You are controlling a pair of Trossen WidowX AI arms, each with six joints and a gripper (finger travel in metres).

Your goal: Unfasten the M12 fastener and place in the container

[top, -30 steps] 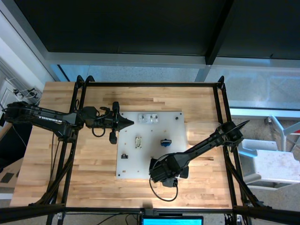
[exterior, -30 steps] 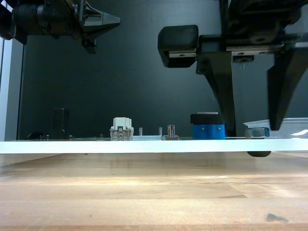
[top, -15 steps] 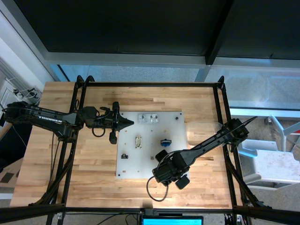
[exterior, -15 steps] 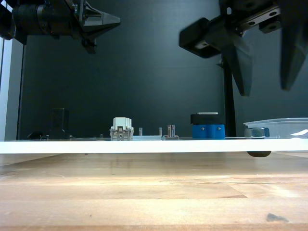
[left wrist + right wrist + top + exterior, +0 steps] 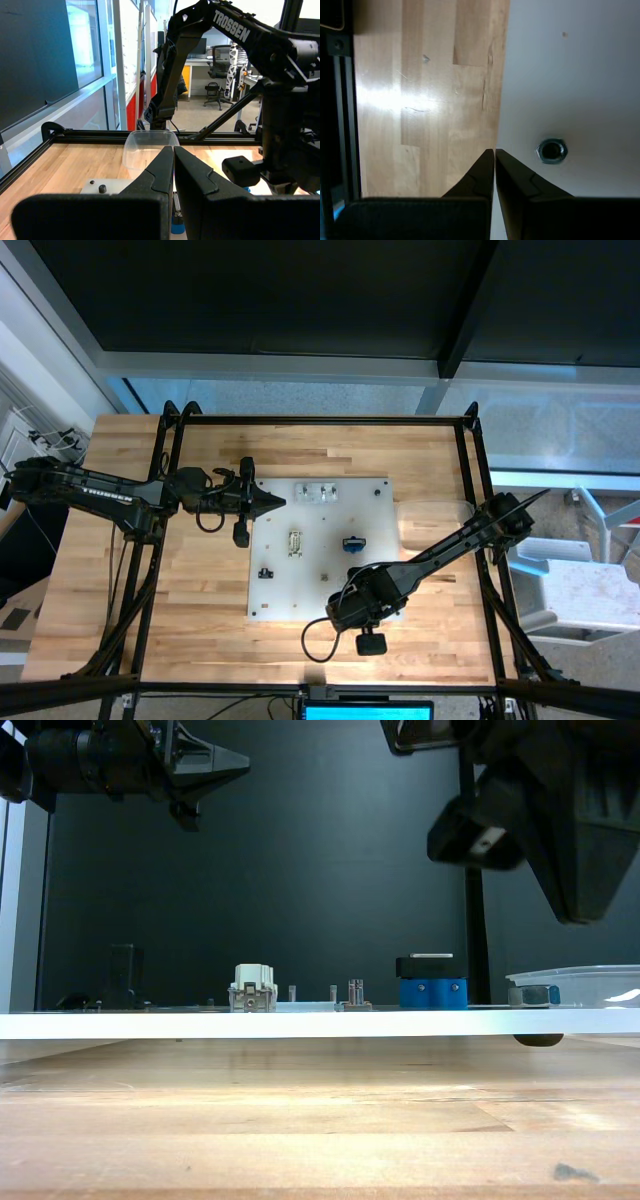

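- Looking down on a white board [image 5: 300, 590] lying on a wooden table [image 5: 200, 590], with one black arm reaching in from each side.
- Finding the left gripper [image 5: 278, 502] hovering high above the board's far left edge, lying level and pointing right.
- Showing its jaws pressed together, with nothing between them.
- Finding the right gripper [image 5: 494, 152] hanging high over the board's near right edge, pointing down at the spot where board meets bare wood.
- Showing those jaws pressed together too, pinching nothing.
- Spotting the M12 fastener [image 5: 551, 151], a small silver hex nut with a dark centre, sitting on the white board off to one side of the right gripper's closed fingertips, not between them.
- Seeing the same nut from table level, sitting low at the board's near right, well below the right gripper and appearing to be on its stud, in front of the tray.
- Placing the container [image 5: 432, 520], a pale translucent tray, on the table just off the board's right edge, apart from the nut.
- Noting a blue-and-black knob [image 5: 432, 988] standing on the board, left of the nut in the low view.
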